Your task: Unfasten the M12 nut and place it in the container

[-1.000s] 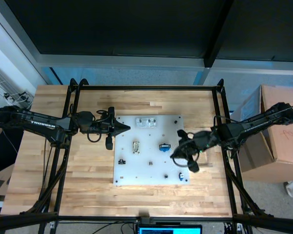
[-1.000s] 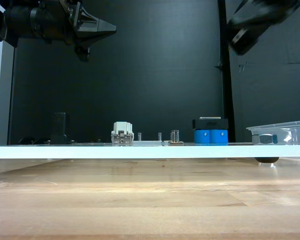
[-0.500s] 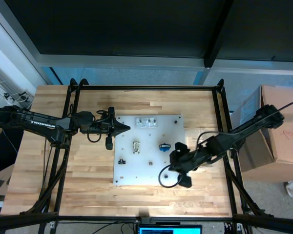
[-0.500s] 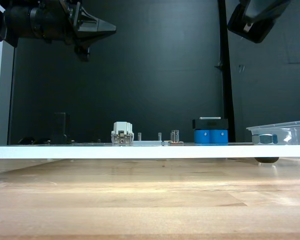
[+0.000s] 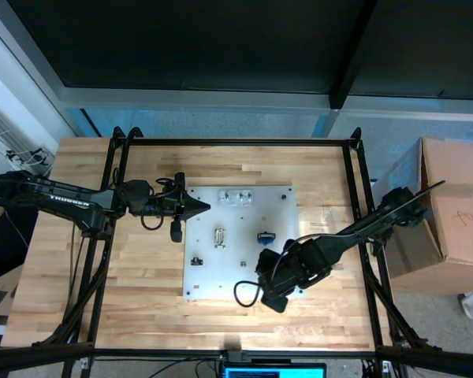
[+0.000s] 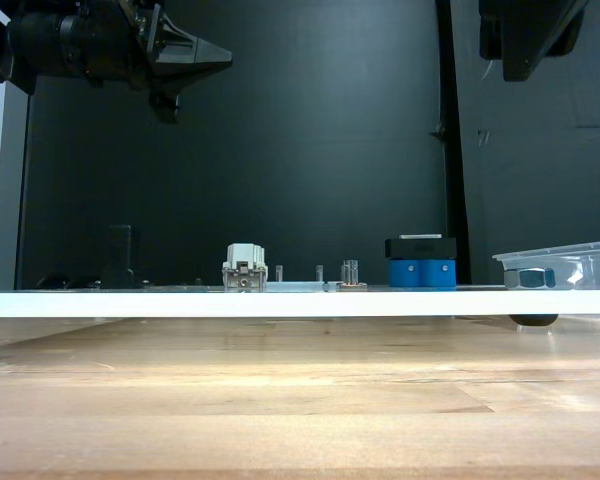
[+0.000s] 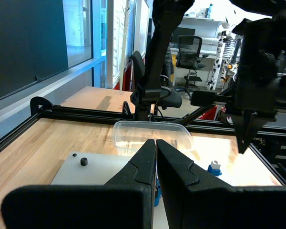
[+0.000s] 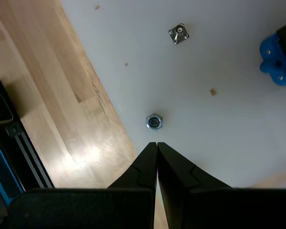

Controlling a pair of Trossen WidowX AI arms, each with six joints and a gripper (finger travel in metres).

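Swung inward over the last second, from beside the board's right edge to above its near right part: black right arm [image 5: 355,228]. No shift in the black left arm [image 5: 63,201], nor in anything on the board.

Standing on the pale wooden table [image 5: 102,299], a white rectangular task board [image 5: 213,276]. Beside its right edge, a clear plastic container [image 7: 150,125], with no nut visible inside.

Hanging high over the board's left edge, left end effector [image 5: 203,207], fingers pressed together, gripping nothing. Poised over the near right part, right end effector [image 8: 157,144], likewise pressed together and empty, pointing down just short of the small silver M12 nut [image 8: 154,121].

Nut seated on its stud, untouched.

Judged barely begun: approach made. Opening, gripping, unscrewing and carrying to the container all left to do.
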